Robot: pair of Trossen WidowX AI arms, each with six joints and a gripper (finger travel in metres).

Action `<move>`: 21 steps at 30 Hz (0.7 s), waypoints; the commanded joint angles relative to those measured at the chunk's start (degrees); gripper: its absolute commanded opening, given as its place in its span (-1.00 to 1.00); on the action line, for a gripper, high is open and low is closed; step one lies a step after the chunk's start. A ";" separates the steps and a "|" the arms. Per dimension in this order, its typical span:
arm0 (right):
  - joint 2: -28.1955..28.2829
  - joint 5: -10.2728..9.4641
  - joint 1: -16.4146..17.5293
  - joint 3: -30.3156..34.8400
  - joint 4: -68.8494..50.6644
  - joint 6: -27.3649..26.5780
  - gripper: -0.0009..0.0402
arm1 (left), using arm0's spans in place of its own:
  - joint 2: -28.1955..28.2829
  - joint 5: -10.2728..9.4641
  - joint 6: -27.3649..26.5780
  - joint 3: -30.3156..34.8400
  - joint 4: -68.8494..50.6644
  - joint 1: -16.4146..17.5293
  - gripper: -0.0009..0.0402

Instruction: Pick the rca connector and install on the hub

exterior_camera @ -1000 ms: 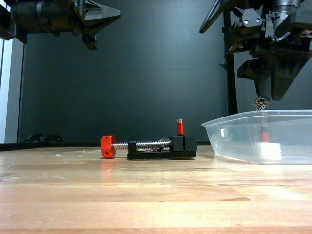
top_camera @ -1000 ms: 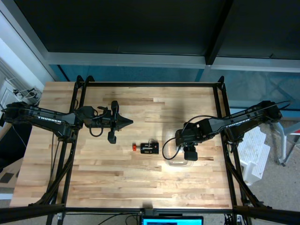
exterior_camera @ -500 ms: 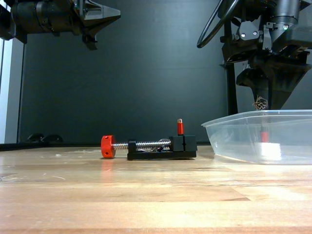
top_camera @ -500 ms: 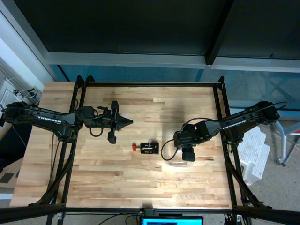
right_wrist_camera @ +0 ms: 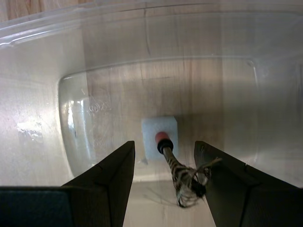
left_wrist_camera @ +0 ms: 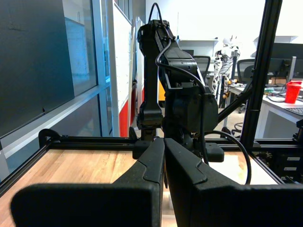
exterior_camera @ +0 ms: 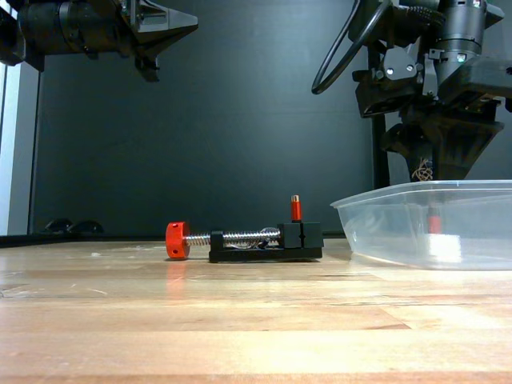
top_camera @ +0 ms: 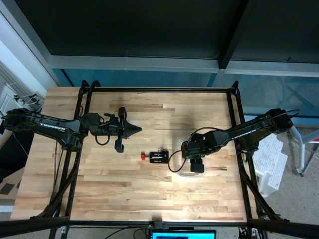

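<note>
The walls of the clear tray (exterior_camera: 376,228) block any way in from the side. Its top is free. The right pincer (right_wrist_camera: 164,145) hangs there, fingers wide, with gaps either side of the rca connector (right_wrist_camera: 173,163). Bare desk (top_camera: 124,184) lies around the hub (exterior_camera: 264,238). The left pincer (exterior_camera: 186,26) hangs high, well apart.

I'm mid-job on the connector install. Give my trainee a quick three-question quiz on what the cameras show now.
1. Fill in: the left gripper, parked high over the left side of the table, has its jaws ____.
2. True or false: the right gripper, above the clear tray, has its jaws shut on the connector.
3. Where does the connector stand? A: on the white square in the tray. B: on the table outside the tray. C: in the left gripper.
Key: 1 shut; 2 false, the jaws are open on either side of it; 3 A.
</note>
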 commanded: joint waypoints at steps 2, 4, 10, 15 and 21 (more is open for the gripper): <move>0.74 0.00 0.02 -0.07 1.01 0.07 -0.11 | 0.00 0.02 0.02 0.00 0.02 0.00 -0.96; 0.98 0.00 0.02 -0.17 1.31 0.07 -0.11 | 0.00 0.02 0.02 0.00 0.02 0.02 -0.96; 1.88 0.00 0.02 -0.33 1.75 0.07 -0.13 | 0.00 0.02 0.02 0.00 0.00 0.00 -0.96; 1.88 0.00 0.04 -1.33 3.21 0.26 -0.21 | 0.00 0.02 0.02 0.00 0.00 0.02 -0.96; 1.88 -0.02 0.13 -2.80 5.22 0.68 -0.31 | 0.00 0.02 0.02 0.00 0.02 0.00 -0.96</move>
